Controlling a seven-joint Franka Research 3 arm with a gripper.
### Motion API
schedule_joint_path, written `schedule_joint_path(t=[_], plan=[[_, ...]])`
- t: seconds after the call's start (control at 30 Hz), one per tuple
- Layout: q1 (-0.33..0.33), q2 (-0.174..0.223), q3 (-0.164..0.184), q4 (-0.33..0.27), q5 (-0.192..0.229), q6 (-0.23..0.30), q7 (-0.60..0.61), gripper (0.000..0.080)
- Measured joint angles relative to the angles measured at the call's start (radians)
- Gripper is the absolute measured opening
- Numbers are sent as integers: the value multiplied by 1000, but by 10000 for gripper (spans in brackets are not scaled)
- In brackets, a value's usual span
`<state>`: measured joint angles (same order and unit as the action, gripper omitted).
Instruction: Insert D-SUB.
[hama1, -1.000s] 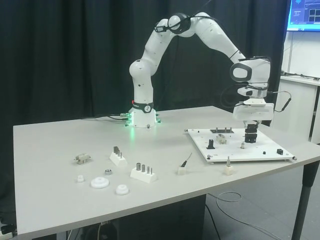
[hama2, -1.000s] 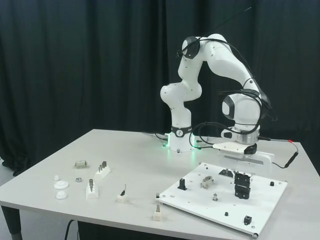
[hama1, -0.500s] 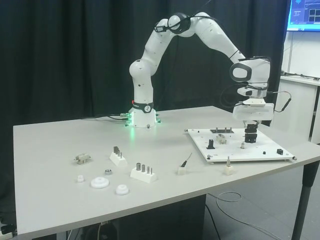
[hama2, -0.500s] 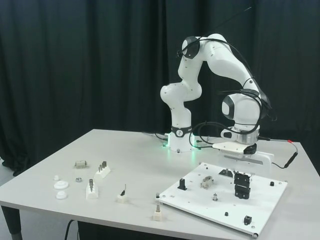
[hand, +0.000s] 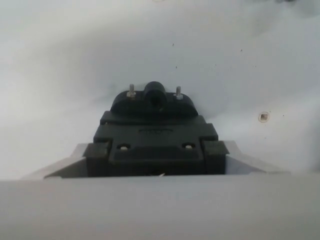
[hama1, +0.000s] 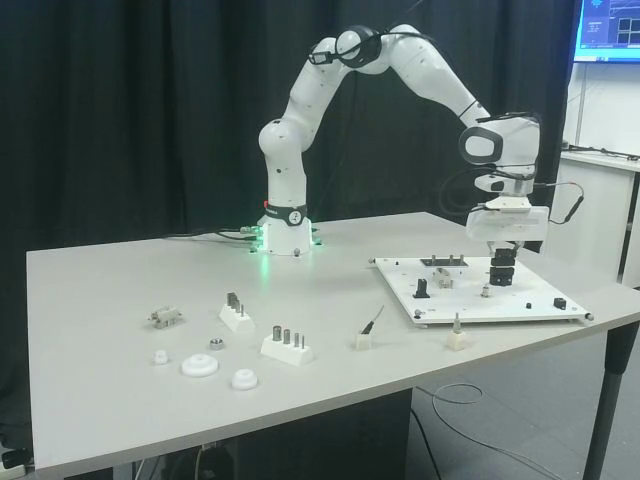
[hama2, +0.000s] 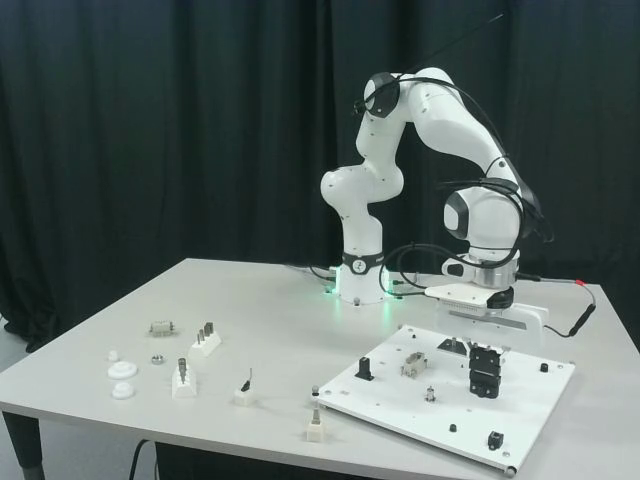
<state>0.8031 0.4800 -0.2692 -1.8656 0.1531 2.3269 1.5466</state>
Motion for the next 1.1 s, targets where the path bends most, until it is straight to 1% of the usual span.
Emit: schedule_joint_path(t=[0.7, 1.1], plan=[[0, -2, -1, -3, 1, 1, 77, 387], [0, -2, -1, -5, 1, 6, 74, 387]])
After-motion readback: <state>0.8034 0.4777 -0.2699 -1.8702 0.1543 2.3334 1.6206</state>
